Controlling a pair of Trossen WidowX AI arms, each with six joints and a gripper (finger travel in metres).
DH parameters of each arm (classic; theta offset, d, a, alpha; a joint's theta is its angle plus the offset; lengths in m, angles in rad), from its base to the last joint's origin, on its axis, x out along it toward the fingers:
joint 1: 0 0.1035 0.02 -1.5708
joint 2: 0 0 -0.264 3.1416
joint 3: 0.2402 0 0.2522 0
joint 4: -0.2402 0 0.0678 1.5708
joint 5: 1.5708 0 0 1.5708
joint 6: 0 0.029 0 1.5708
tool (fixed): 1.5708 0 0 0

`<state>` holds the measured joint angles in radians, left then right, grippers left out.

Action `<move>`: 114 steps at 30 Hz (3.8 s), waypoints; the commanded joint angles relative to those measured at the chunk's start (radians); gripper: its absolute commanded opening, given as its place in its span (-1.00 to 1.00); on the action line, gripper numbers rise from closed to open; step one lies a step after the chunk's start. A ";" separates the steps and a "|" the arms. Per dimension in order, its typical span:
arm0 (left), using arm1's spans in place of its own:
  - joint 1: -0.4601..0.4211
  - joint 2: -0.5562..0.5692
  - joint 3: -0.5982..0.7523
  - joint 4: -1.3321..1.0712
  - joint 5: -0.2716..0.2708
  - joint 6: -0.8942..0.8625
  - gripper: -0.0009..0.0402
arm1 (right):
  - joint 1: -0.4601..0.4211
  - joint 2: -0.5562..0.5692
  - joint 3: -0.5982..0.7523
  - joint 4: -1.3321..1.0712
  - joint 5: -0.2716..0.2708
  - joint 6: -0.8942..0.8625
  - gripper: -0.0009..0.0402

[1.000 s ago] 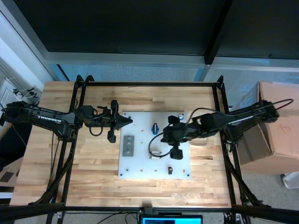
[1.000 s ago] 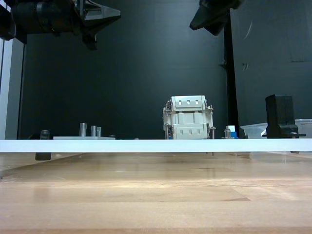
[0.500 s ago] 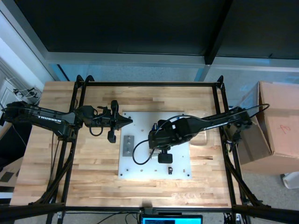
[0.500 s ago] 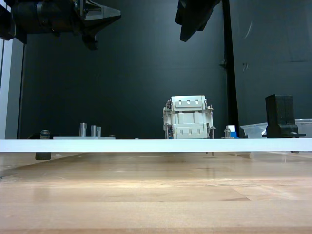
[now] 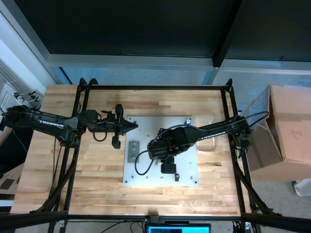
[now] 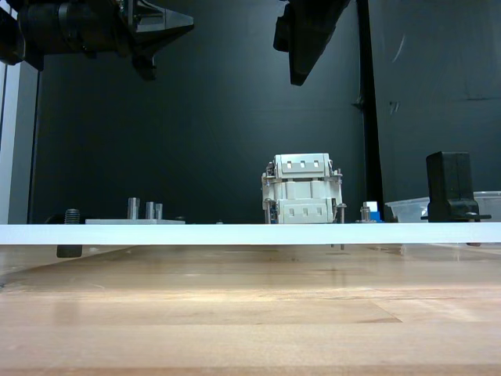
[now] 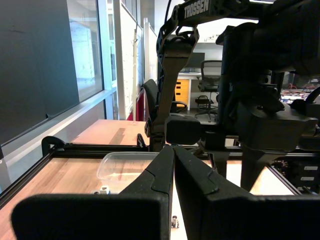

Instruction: Remove the HAN10E connector from the taskboard and place in the container

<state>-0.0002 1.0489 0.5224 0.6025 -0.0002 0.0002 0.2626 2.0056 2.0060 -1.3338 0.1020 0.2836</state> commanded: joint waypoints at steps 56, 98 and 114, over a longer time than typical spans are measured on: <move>0.000 0.000 0.000 0.000 0.000 0.000 -0.96 | 0.010 0.000 -0.398 0.434 -0.024 -0.004 0.01; 0.000 0.000 0.000 0.000 0.000 0.000 -0.96 | 0.024 -0.024 -0.089 0.163 -0.024 -0.005 -0.89; 0.000 0.000 0.000 0.000 0.000 0.000 -0.96 | 0.132 -0.060 -0.126 0.142 -0.018 0.044 -0.89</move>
<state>-0.0002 1.0489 0.5228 0.6025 -0.0006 0.0002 0.3836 1.9541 1.8908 -1.1915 0.0799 0.3157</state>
